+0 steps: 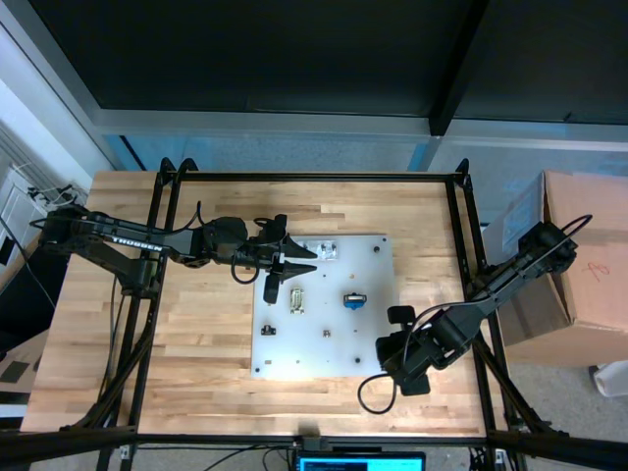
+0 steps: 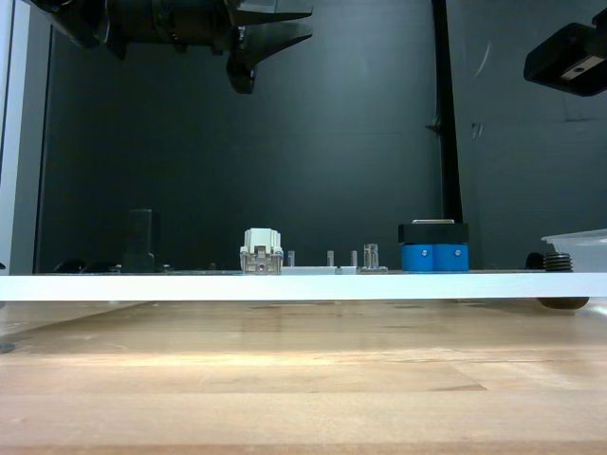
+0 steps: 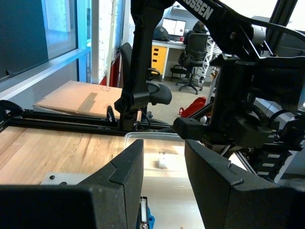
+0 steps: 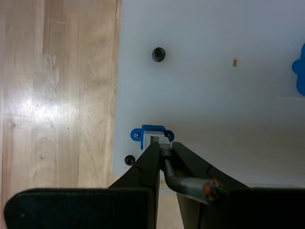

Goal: Pick the RJ45 connector and install on the taskboard

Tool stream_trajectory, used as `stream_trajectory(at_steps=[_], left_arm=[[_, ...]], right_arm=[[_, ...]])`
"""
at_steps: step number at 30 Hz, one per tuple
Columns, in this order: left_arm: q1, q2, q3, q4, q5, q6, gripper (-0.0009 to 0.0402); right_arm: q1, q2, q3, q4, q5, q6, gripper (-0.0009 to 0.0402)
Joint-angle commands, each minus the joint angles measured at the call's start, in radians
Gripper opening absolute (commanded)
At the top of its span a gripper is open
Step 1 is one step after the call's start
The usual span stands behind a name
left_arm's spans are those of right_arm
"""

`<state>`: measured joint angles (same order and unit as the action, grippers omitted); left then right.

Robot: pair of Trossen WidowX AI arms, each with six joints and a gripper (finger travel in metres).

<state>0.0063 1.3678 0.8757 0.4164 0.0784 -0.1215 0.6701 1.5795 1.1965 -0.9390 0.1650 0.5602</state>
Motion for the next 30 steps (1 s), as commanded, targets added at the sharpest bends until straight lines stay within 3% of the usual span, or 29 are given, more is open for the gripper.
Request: stream_trajectory(at_steps=[1, 30], left_arm=[[0.0, 0.0, 0.0, 0.0, 0.0, 0.0, 0.0115], [0.0, 0.0, 0.0, 0.0, 0.0, 0.0, 0.0115]], right_arm=[[0.004, 0.009, 0.0, 0.001, 0.0, 0.009, 0.0], [0.015, 0.016, -0.026, 0.037, 0.001, 0.02, 0.0]])
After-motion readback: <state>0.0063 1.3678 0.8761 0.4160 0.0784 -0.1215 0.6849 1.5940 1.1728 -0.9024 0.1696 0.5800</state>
